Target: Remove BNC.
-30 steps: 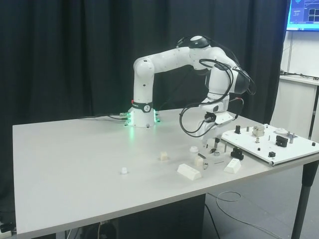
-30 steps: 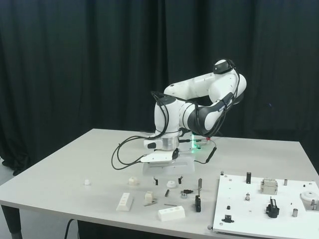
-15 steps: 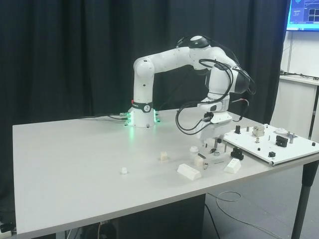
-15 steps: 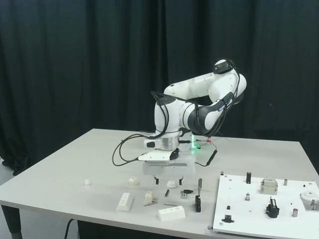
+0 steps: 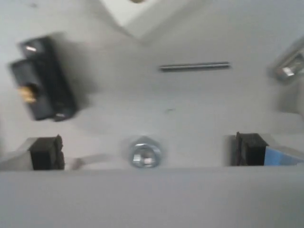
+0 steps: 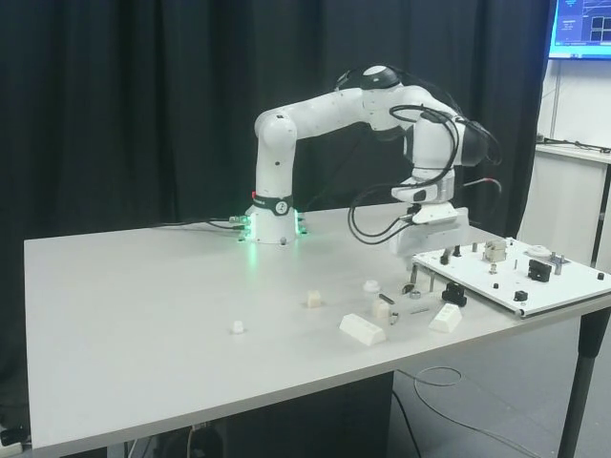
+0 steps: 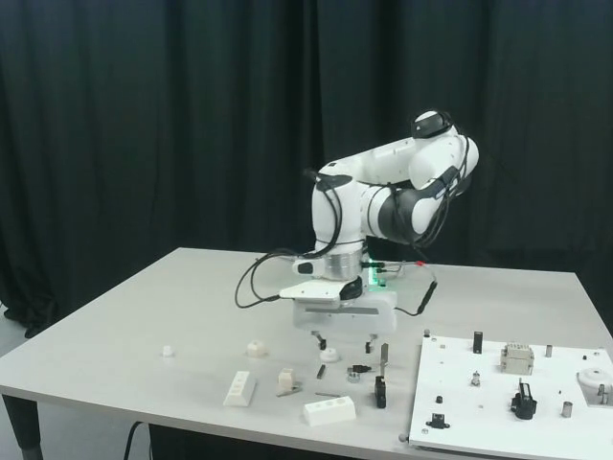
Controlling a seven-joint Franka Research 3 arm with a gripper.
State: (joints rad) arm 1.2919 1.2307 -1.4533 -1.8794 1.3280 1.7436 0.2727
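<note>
BNC plug: can't tell which small part it is, so can't say where it sits.

Wrist view: the gripper (image 5: 147,151) has its jaws wide apart, w/ nothing held. One black fingertip (image 5: 45,152) shows at each side. A metal nut (image 5: 145,154) lies on the grey table (image 5: 190,109) below, between the two tips. A black part (image 5: 42,78) lies near one tip. A thin metal pin (image 5: 194,66) lies further off, and a white block (image 5: 137,12) is past that.

First room view: the white arm (image 6: 315,105) bends over from its base, which has a green light (image 6: 250,227). The gripper (image 6: 415,256) hangs above the table (image 6: 143,286), just beside the edge of a white board (image 6: 563,291) w/ small parts on it. Loose bits lie under it and nearby, e.g. a long white block (image 6: 363,329) and a small white cap (image 6: 237,326), well apart.

Second room view: the gripper (image 7: 345,342) hangs just above the table, not touching it. The black part (image 7: 379,391) stands near the board (image 7: 460,412). A round white piece (image 7: 329,355) sits under the gripper.
</note>
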